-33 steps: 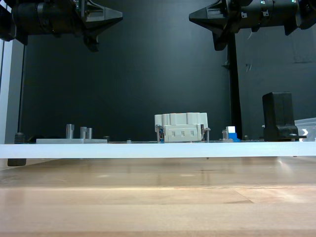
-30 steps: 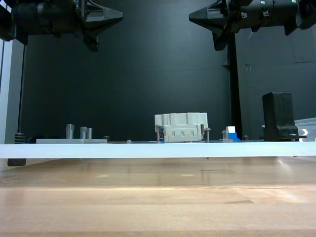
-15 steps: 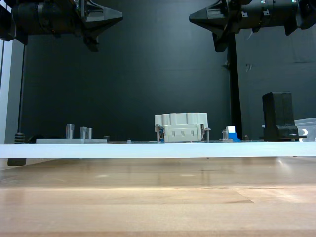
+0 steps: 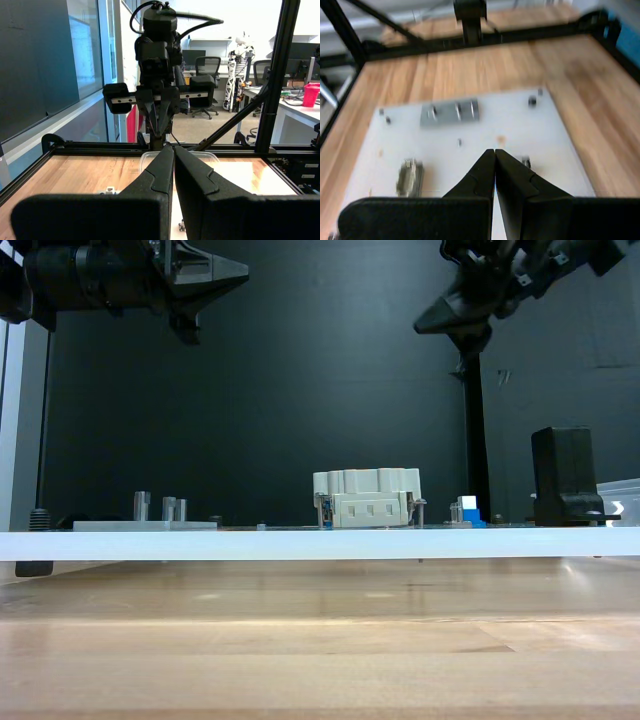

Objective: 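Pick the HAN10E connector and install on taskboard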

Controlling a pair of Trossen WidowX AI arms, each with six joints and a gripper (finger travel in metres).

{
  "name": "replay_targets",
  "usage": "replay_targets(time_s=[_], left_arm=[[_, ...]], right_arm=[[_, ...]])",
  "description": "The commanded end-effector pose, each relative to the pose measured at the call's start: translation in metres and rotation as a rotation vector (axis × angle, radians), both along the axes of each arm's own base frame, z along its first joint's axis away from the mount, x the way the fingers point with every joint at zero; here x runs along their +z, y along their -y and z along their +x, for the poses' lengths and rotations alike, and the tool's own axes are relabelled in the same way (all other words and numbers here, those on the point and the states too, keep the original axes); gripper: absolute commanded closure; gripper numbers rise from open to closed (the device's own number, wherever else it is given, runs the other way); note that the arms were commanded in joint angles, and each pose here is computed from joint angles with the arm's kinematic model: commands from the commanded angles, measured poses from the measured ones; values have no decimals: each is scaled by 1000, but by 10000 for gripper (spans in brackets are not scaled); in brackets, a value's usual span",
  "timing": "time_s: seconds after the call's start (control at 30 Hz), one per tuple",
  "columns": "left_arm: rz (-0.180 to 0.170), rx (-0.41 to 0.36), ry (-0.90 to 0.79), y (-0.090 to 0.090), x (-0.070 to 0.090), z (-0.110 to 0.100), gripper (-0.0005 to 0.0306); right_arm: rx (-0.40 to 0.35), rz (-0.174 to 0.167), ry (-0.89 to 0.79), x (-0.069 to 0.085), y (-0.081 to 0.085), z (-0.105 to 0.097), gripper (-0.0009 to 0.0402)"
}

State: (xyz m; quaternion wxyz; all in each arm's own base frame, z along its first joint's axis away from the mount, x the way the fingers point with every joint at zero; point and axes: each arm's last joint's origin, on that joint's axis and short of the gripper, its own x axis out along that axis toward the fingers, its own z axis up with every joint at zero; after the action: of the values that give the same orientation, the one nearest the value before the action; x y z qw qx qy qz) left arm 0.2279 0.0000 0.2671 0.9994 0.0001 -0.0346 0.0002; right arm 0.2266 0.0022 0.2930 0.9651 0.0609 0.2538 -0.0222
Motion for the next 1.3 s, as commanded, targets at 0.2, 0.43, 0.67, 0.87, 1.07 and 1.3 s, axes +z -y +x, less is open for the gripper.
replay_targets(time_s=[0.2,0.43,0.67,0.87,1.07,1.3], left_arm=[[0,0,0,0,0,0,300],[0,0,0,0,0,0,300],[0,0,0,0,0,0,300],[0,0,0,0,0,0,300],[0,0,0,0,0,0,300],[0,0,0,0,0,0,300]], right_arm=[[16,19,-272,-8,-9,-9,393],[63,14,-451,-11,-27,-8,393],[74,23,-605,-17,-42,-11,393],[72,23,-686,-22,-53,-18,393],[56,-22,-773,-25,-62,-30,393],[91,-51,-836,-27,-74,-41,386]])
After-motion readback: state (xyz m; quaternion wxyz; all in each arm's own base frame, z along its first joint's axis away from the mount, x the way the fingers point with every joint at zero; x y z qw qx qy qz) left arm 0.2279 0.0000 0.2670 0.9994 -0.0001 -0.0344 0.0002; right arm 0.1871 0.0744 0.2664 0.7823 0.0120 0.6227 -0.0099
